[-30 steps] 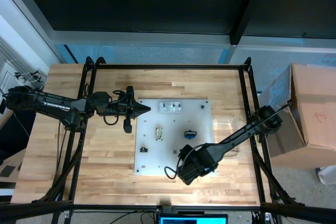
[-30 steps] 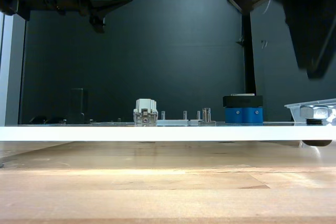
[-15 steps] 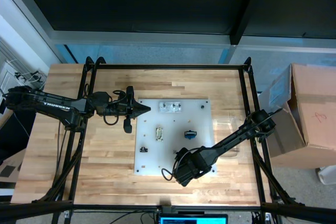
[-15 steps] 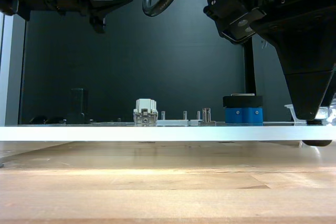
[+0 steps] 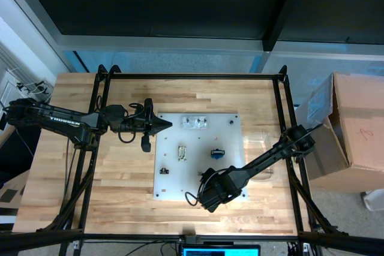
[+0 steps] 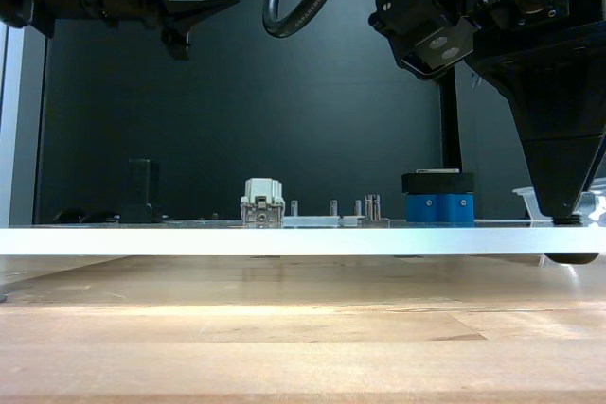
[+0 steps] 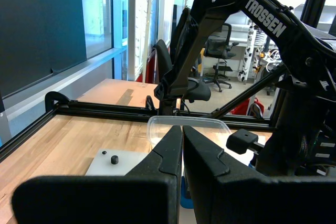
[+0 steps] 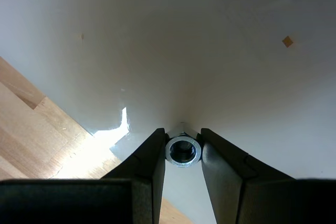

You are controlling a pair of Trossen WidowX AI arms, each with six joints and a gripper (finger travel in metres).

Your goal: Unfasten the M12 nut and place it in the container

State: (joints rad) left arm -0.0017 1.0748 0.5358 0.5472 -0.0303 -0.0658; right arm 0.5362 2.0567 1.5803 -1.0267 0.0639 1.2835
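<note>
Right gripper [image 8: 182, 135], pointing straight down at the board's [image 5: 180, 184] near right edge, clamps the nut [image 8: 182, 151] on its stud [image 6: 569, 220]. Left gripper [image 7: 182, 132], closed on nothing, hangs well apart over the far left edge

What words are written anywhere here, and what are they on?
"TROSSEN": right arm, its right gripper shut on the M12 nut at the board's near edge.
"TROSSEN", small: left arm; left gripper shut, high over the board's left edge.
Red scrawl on the cardboard box: unreadable.
</note>
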